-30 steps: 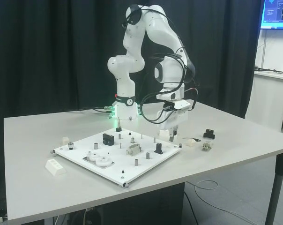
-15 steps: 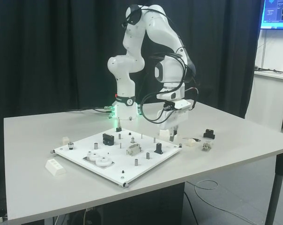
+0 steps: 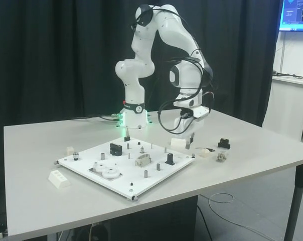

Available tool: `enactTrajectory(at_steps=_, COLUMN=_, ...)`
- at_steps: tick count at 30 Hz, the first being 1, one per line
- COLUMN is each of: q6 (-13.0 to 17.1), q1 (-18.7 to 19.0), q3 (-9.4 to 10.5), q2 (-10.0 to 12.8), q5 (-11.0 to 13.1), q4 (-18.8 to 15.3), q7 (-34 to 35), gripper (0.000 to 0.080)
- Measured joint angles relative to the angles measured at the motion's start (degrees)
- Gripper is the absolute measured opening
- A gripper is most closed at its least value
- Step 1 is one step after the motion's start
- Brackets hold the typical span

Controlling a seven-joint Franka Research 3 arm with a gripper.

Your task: Place square peg 4.

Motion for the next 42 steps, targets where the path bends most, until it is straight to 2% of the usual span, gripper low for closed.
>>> enactTrajectory(at_steps=8, q6=0.26, q1=2.09, q3=0.07, q2=-1.81, q5=0.40, q4=-2.41, q7=0.89, gripper=0.0097)
enactTrajectory(at_steps=13, q6=1.64, q1=3.23, q3=0.09, q2=-2.60, q5=1.04, q4=-4.15, q7=1.45, gripper=0.0097)
enactTrajectory(at_steps=30, q6=12.83, q1=6.07, q3=1.09, q2=-3.35, q5=4.94, q4=-11.70, q7=1.54, gripper=0.0097)
enactTrajectory(at_steps=42, q6=17.66, q1=6.20, q3=2.90, q2=-3.22, q5=6.40, q4=-14.71, q7=1.54, gripper=0.0097)
